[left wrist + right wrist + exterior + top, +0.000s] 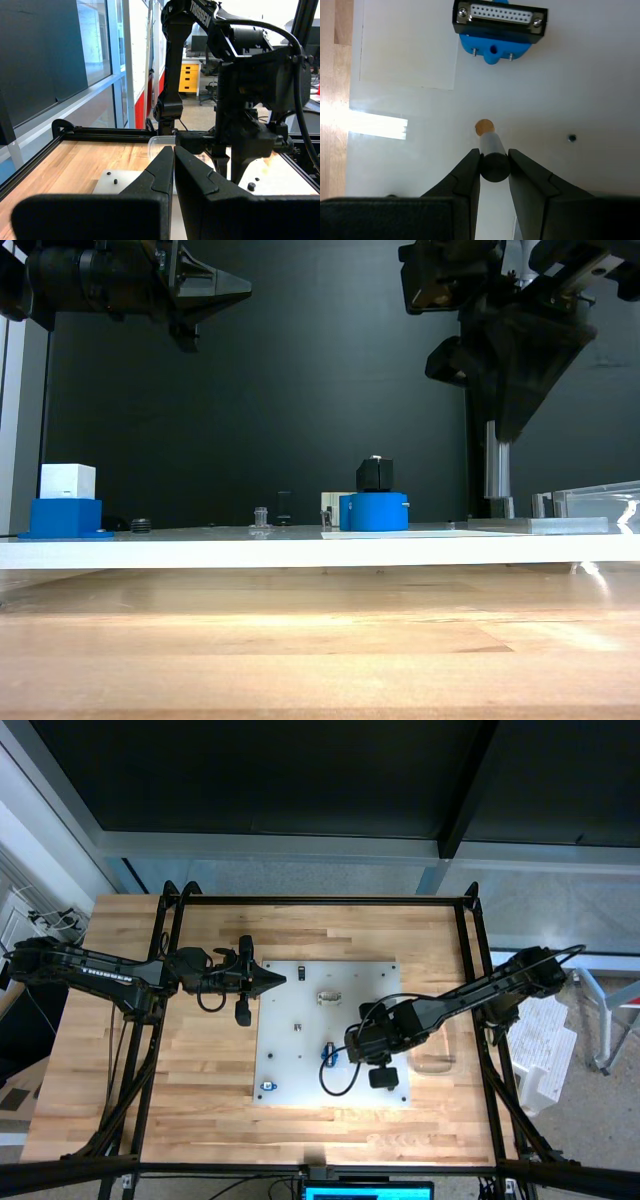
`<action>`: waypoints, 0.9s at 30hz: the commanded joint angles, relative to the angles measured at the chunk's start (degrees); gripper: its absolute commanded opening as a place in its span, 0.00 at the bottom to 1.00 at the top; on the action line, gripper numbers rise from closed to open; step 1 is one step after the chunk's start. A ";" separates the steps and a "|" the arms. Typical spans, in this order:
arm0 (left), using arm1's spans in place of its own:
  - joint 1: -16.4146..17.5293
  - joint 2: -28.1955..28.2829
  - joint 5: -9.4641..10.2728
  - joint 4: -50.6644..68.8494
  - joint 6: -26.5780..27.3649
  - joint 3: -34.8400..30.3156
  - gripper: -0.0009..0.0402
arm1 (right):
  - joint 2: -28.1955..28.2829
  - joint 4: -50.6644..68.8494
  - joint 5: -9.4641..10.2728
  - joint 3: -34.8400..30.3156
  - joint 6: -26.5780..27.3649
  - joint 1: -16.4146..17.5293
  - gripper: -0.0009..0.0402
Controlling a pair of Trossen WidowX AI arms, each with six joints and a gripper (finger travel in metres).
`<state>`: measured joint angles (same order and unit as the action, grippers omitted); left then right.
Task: Remove the 16mm cylinder and place in the container
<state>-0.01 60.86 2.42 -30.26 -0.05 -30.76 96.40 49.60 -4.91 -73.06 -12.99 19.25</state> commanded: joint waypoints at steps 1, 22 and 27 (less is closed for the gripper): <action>0.00 0.00 -0.02 0.00 0.00 0.00 0.02 | -1.01 0.76 -0.09 -0.04 -0.04 -0.13 0.02; 0.02 0.00 -0.02 0.00 0.00 0.00 0.02 | -4.87 3.69 -1.86 0.55 -0.04 -0.79 0.02; 0.00 0.00 -0.02 0.00 0.00 0.00 0.02 | -7.15 2.64 -3.08 2.95 -0.31 -0.85 0.02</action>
<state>-0.01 60.86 2.42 -30.24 -0.05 -30.74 89.78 52.86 -7.94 -70.87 -13.21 18.41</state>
